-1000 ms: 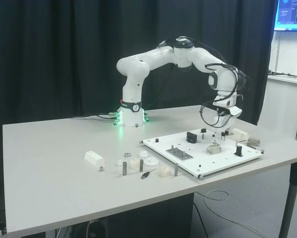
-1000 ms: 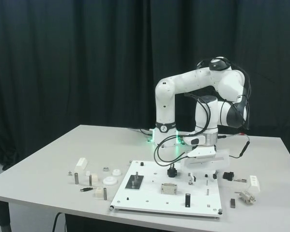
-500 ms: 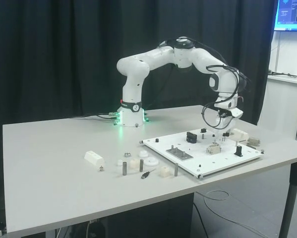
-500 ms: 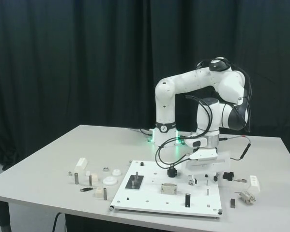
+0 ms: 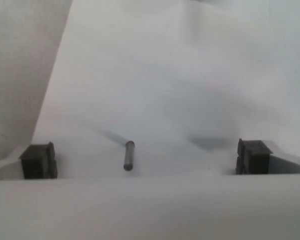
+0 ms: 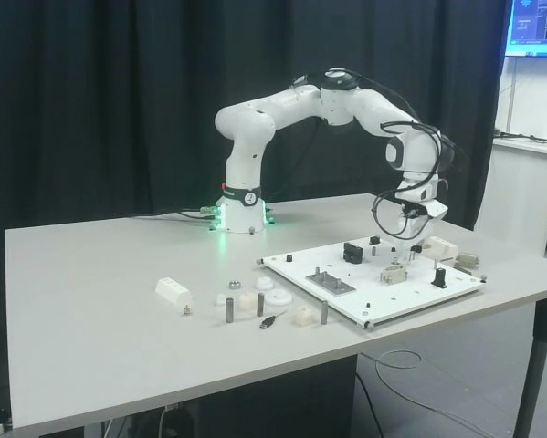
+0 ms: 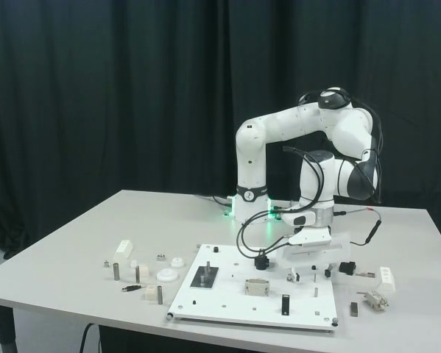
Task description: Remove round peg 1.
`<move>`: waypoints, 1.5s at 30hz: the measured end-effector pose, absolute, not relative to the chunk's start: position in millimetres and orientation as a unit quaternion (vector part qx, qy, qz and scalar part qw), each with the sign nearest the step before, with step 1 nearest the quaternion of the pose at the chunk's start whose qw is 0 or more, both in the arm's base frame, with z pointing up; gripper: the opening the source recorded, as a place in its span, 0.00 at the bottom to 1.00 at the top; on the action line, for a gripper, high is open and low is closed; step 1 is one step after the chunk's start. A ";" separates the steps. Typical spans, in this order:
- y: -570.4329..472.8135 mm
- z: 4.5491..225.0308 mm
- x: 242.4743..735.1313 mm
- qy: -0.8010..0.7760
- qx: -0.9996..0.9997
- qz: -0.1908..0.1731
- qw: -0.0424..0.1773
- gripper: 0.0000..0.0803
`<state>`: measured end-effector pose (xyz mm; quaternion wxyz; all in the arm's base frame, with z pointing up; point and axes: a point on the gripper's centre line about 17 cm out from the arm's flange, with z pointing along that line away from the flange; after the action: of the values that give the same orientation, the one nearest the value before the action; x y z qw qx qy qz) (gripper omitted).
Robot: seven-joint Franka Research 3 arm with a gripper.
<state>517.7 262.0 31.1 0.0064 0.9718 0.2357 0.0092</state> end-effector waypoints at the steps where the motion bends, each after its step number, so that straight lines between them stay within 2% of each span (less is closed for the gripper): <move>1: 261.9 30.7 517.6 0.236 0.972 0.009 0.007 1.00; 18: 262.5 25.9 515.2 0.237 0.971 0.005 0.007 1.00; 19: 262.7 25.9 515.2 0.238 0.971 0.005 0.007 0.67; 24: 265.5 26.0 514.9 0.239 0.971 0.005 0.005 0.67; 25: 266.3 26.1 514.8 0.239 0.971 0.005 0.004 0.44; 32: 270.0 26.4 514.8 0.241 0.970 0.005 0.001 0.44; 33: 270.3 26.3 514.8 0.242 0.970 0.005 0.001 0.22; 34: 270.5 26.2 514.8 0.243 0.970 0.005 0.001 0.06; 45: 269.5 26.1 515.3 0.246 0.969 0.004 0.003 0.02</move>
<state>515.3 269.5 26.1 0.0032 0.9693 0.2457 0.0041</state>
